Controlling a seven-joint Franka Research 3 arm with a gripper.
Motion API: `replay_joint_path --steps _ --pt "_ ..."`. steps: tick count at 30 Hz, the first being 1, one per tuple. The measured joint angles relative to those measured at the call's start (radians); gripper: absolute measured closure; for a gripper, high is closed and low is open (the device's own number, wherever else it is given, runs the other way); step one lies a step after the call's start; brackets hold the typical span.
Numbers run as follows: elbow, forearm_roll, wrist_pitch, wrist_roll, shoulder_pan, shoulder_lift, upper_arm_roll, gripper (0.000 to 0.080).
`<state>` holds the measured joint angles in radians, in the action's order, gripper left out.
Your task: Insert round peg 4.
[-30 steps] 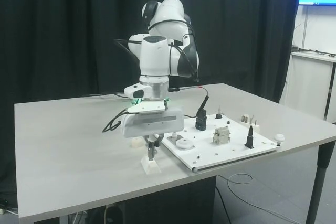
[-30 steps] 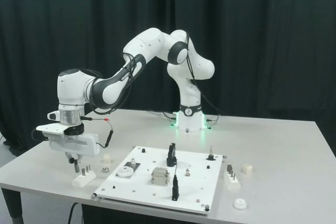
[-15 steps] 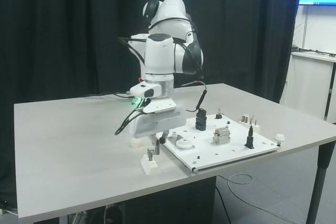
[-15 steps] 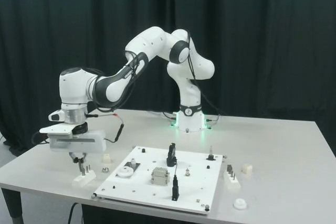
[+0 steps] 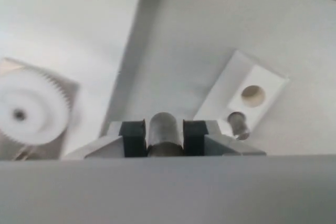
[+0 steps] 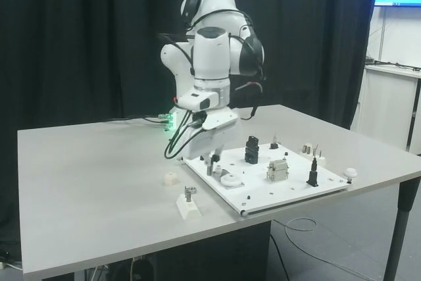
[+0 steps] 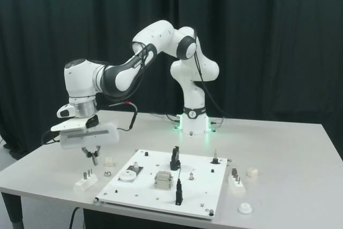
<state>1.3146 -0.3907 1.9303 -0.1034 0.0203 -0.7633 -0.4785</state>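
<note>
My gripper (image 5: 164, 139) is shut on a grey round peg (image 5: 164, 126), which stands upright between the black fingers (image 5: 133, 137). In the room views the gripper (image 6: 212, 160) (image 7: 94, 156) hangs above the table near the left edge of the white board (image 6: 289, 192) (image 7: 161, 189). Below and beside it is the white peg holder block (image 5: 265, 80) (image 6: 189, 207) (image 7: 84, 183). The block shows one empty hole (image 5: 252, 94) and another peg (image 5: 236, 119) standing in it.
A white gear (image 5: 29, 109) (image 6: 230, 179) (image 7: 127, 175) sits on the board's near-left corner. Black connectors (image 6: 250, 149) (image 6: 311, 173) and a grey part (image 6: 277, 170) stand on the board. A small white block (image 6: 170, 178) lies on the table. More small parts (image 7: 236, 182) sit right of the board.
The gripper has lifted the peg up out of the holder block and carried it toward the white board. The arm has swung that way too.
</note>
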Motion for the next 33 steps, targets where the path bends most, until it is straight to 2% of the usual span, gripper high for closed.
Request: replay_joint_path --steps 5,18,33 --pt "0.014 0.02 -0.022 -0.001 -0.017 0.028 0.0 0.0656" --pt "0.098 0.076 -0.021 -0.028 -0.066 0.105 0.0 0.0656" --pt "0.192 0.118 -0.004 -0.031 -0.116 0.159 0.0 0.0656"
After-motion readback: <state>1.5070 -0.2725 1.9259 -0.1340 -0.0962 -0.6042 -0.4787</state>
